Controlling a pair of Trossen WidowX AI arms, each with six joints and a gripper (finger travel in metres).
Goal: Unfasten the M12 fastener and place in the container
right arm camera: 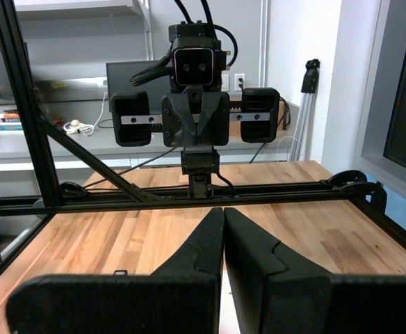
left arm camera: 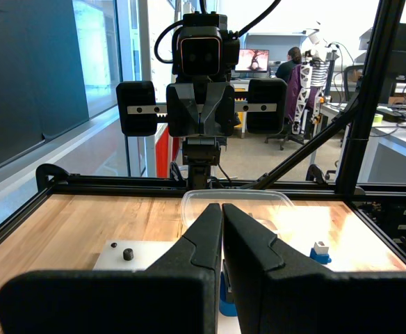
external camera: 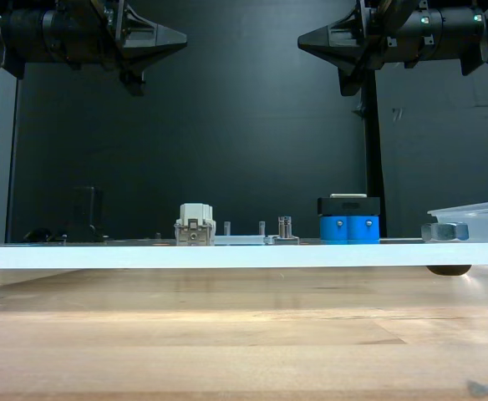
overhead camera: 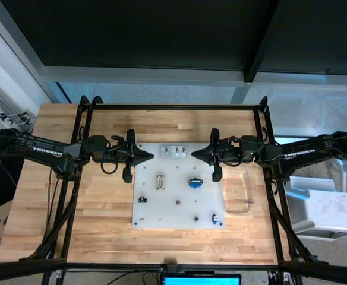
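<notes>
The M12 fastener [external camera: 444,231] is a small silver nut on its stud near the white board's [overhead camera: 161,208] near right edge. From above, the M12 fastener [overhead camera: 198,219] shows as a tiny dark dot outside the container. The container [overhead camera: 239,191] is a clear tray lying just right of the board; the left wrist view also shows the container [left arm camera: 234,201]. My left gripper [overhead camera: 151,156] hangs shut and holds nothing, high over the board's far left. My right gripper [overhead camera: 193,153] faces it, also shut and holding nothing, over the far right. Both are well above and behind the nut.
On the board stand a beige connector [overhead camera: 159,181], a blue connector block [overhead camera: 195,183], a silver post [overhead camera: 178,202], a small blue part [overhead camera: 215,219] and a black post [left arm camera: 128,255]. A black frame [overhead camera: 173,107] rims the wooden table.
</notes>
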